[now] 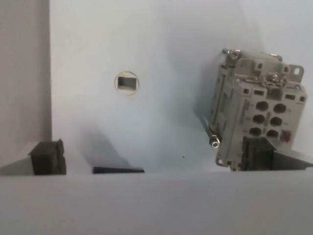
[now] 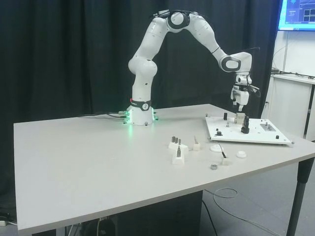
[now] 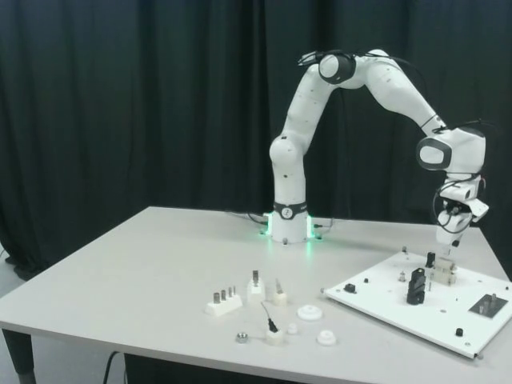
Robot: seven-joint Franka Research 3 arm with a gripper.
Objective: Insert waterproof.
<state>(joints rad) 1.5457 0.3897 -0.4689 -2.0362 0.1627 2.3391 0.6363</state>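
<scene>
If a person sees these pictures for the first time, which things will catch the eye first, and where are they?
First comes the white arm, arching from its green-lit base at the far side of the grey table over to the white board. Its gripper hangs just above the grey connector block on that board. Small white fixtures lie scattered in front.

In your wrist view a pale blurred band hides the fingertips, and a black block (image 1: 261, 154) covers the lower corner of the connector housing (image 1: 254, 105). In both room views the gripper (image 3: 453, 237) is too small to read its fingers.
</scene>
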